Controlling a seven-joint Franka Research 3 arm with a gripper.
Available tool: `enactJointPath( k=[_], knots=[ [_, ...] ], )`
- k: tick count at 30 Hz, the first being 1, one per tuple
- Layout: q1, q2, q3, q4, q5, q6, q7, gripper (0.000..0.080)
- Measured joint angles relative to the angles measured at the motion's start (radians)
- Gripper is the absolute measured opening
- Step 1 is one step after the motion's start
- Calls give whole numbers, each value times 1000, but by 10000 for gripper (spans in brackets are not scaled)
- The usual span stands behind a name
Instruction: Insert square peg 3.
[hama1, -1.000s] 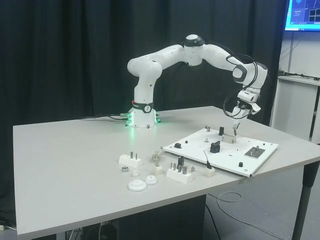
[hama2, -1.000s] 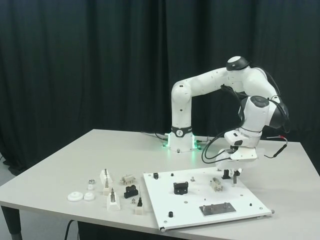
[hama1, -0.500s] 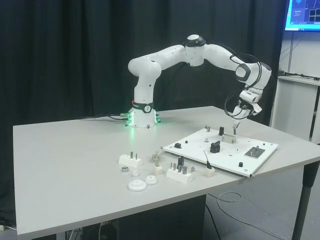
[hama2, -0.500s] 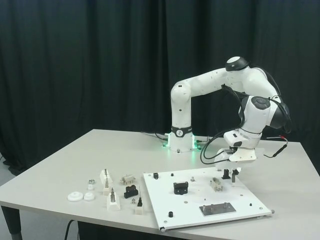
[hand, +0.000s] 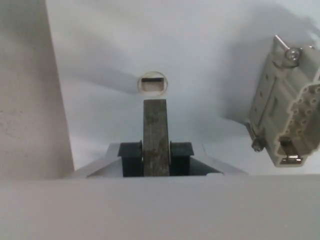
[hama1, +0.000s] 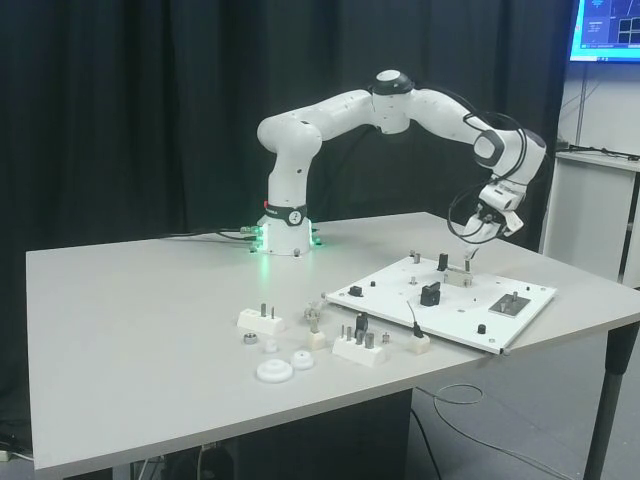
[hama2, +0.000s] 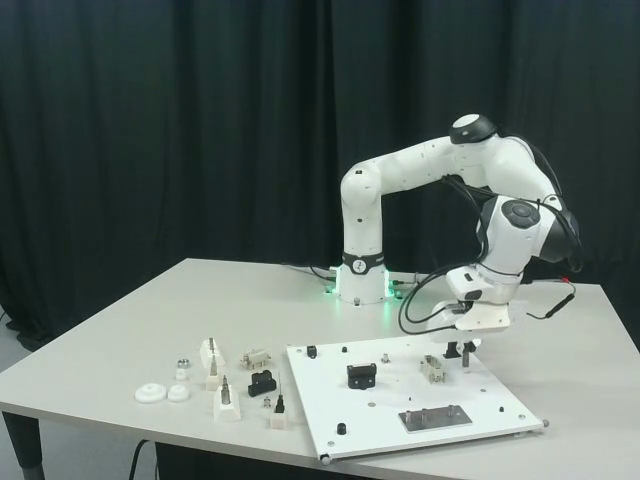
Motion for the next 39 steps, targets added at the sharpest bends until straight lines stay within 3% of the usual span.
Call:
enactJointPath(
  k=[39],
  knots=[
    [-72,4,21,104,-34,-78,10,112]
  ],
)
